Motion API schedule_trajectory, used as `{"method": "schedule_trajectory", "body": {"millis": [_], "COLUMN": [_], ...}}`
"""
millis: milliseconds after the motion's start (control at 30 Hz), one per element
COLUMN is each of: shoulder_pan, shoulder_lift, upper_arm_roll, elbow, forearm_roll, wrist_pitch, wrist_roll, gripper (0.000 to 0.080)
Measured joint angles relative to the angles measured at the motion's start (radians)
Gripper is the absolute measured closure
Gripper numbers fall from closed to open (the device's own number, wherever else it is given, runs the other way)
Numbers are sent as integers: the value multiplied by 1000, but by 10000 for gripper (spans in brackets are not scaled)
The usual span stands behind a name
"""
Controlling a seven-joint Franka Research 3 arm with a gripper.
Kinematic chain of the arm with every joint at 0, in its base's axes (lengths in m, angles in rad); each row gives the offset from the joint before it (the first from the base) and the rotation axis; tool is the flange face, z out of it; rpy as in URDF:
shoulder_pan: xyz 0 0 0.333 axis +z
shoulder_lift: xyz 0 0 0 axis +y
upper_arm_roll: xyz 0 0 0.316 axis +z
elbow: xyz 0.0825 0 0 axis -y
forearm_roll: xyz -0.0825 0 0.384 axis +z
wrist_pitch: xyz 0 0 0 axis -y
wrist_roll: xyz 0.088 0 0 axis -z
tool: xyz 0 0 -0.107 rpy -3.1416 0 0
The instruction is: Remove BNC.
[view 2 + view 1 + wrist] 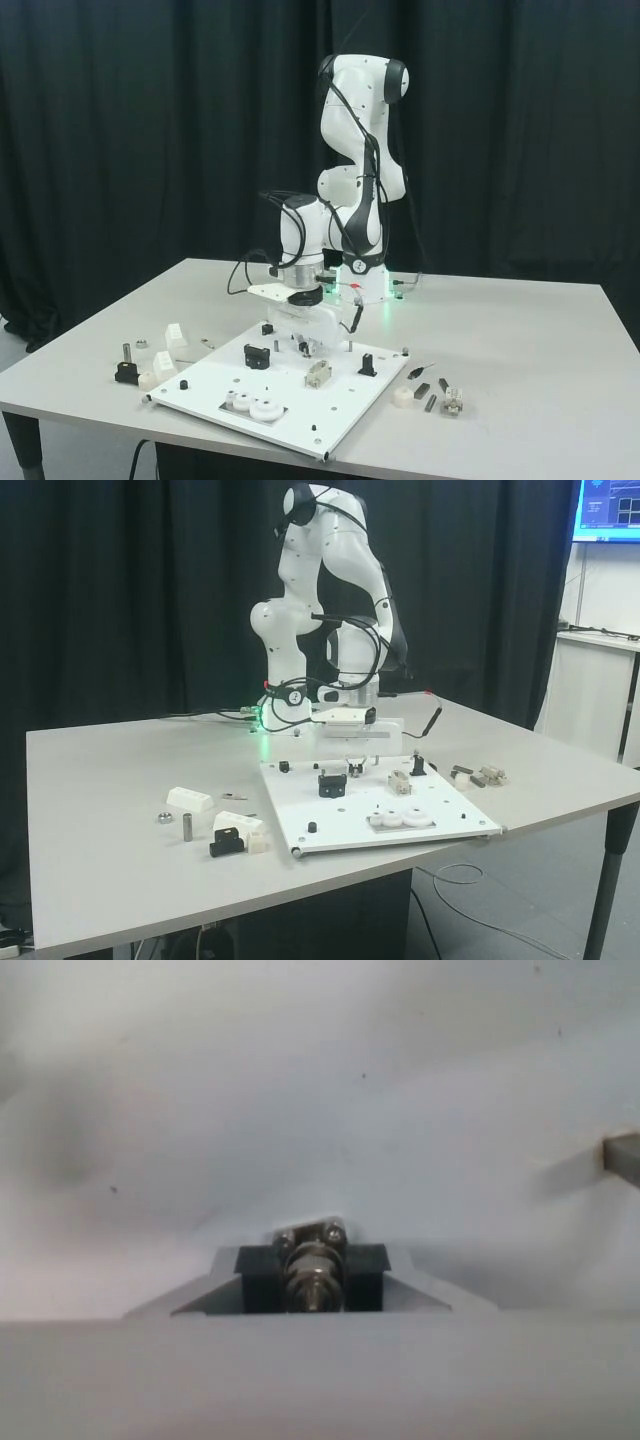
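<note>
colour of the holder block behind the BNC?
Black holder block, around the BNC; clearest in the wrist view.

Even overhead light is brightening the grey bench (100, 780) against black curtains (150, 130), casting only faint shadows. A green glow is showing at the arm's base (262, 723). The wrist view is looking soft and hazy, with blurred foreground.

The Franka arm (320, 590) is built of rounded white shells with black seams at its joints. Black cables (362, 150) run down along its links, looping free beside the upper segments. At its base (365, 285) on the grey table (100, 780), a green light glows, and more cables lie just beside that base. Near the wrist, a flat white camera bracket (345, 716) juts out beside the base of the white hand (305, 320).
</note>
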Motion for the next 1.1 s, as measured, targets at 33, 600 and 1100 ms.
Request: {"method": "schedule_trajectory", "body": {"millis": [33, 600, 1100], "shoulder_pan": [0, 0, -1], "shoulder_lift": [0, -2, -2], "upper_arm_roll": [0, -1, -1], "elbow": [0, 0, 0], "forearm_roll": [0, 0, 0], "wrist_pitch": [0, -4, -6], "wrist_roll": [-14, -201, -438], "gripper": [681, 682, 682]}}
